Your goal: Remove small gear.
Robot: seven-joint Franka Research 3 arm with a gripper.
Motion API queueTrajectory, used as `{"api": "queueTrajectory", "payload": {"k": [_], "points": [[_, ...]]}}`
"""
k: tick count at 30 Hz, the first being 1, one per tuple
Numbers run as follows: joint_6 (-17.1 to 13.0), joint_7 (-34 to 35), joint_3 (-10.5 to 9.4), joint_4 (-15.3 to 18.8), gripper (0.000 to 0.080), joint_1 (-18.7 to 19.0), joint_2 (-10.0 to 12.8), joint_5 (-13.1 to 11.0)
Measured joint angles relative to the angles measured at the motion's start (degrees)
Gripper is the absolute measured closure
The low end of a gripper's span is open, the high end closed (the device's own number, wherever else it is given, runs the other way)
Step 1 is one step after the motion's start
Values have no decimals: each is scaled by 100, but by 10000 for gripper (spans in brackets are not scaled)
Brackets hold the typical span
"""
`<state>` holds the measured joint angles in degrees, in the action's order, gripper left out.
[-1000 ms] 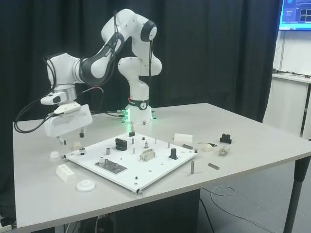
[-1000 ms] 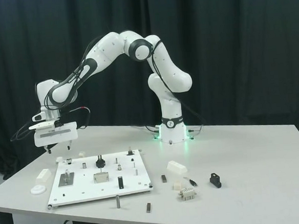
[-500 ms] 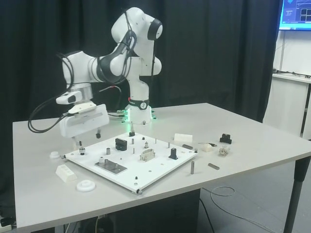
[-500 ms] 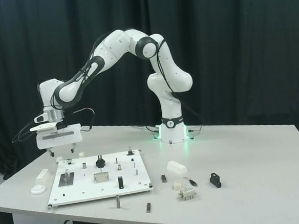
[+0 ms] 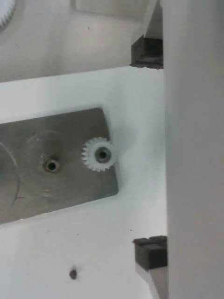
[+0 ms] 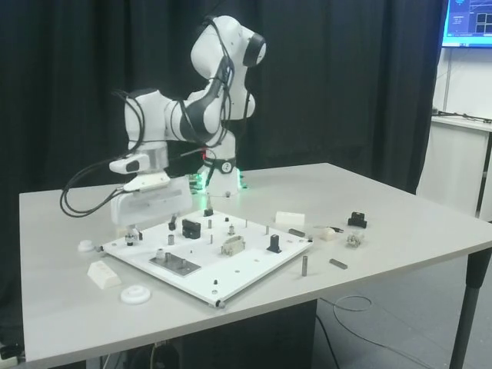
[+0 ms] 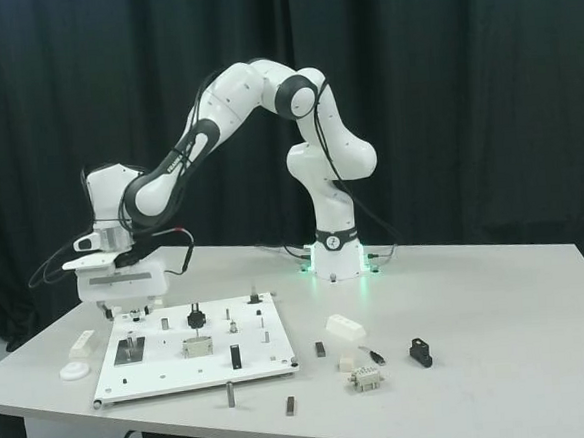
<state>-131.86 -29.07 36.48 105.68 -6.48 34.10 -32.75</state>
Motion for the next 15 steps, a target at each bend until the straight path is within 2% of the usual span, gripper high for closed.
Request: {"api": "queueTrajectory", "payload": {"k": [6, 15], "points": [[-112, 308, 0, -1, 3, 93, 110, 187], [-285, 347, 0, 0, 3, 143, 244, 206]]}}
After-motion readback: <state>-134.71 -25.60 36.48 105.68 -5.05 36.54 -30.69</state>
